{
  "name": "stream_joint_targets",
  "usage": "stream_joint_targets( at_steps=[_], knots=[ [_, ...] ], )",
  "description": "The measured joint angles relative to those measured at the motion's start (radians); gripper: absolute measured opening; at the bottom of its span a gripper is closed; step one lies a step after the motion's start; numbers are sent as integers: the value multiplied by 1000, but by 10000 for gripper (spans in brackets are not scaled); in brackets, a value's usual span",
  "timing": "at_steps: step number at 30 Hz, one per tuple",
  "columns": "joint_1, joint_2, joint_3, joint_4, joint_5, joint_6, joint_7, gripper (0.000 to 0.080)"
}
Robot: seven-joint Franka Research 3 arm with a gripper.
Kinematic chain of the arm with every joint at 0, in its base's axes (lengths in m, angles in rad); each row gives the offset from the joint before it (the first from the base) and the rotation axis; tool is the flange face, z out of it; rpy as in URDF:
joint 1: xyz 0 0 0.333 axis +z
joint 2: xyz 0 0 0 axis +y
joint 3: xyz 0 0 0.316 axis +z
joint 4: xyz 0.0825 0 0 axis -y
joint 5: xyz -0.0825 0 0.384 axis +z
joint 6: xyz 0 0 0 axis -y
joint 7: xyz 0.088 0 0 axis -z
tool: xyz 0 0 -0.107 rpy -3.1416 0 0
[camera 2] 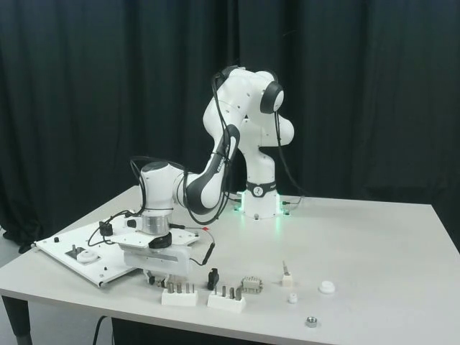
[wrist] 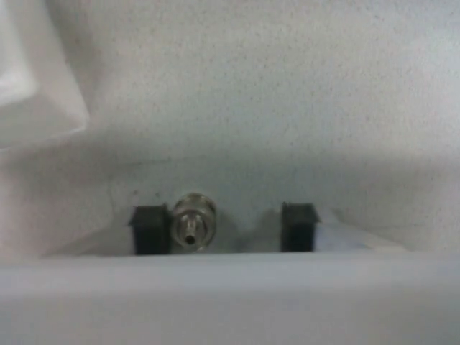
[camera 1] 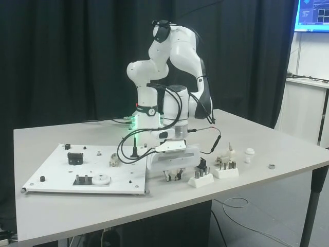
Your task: Pick BNC.
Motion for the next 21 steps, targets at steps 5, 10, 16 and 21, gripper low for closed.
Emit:
stream_joint_targets(
  at_steps=[5,10,16,21],
  knots=[
    [0,-1,3,0,0,0,10,144],
    [-1,-2,5,0,0,0,14,144],
    [-1,-6,5,0,0,0,14,126],
    [-2,-18,4,-1,-2,-3,14,126]
  ],
)
